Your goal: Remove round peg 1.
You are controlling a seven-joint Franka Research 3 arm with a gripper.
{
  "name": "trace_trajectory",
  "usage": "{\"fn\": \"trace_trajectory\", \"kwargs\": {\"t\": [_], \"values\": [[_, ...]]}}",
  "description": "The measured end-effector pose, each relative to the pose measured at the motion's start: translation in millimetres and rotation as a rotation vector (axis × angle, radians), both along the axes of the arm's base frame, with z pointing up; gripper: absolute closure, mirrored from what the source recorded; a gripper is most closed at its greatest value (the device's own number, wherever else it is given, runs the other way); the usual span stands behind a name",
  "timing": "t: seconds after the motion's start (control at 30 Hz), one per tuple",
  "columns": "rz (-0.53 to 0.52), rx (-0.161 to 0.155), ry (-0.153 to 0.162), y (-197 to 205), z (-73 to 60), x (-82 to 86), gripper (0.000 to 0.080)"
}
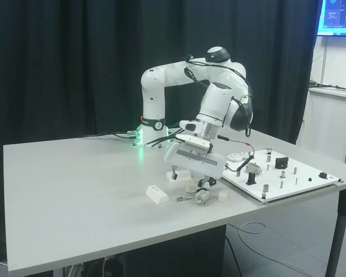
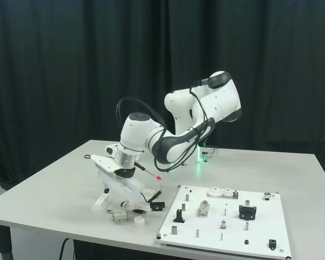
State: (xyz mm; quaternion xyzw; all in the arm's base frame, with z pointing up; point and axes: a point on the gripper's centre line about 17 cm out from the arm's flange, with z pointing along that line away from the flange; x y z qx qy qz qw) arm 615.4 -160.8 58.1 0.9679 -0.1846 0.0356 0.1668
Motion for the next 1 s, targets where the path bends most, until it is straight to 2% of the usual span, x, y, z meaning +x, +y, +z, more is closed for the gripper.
{"fn": "trace_trajectory", "kwargs": {"t": [0.03, 0.57, 1.0], "values": [[0.000, 0.000, 0.000, -0.1, -0.1, -0.1, 0.0013], [-0.003, -0.002, -0.010, -2.2, 0.6, 0.9, 0.0003], [0.001, -0.022, -0.033, -7.8, 8.2, 7.0, 0.0003]]}}
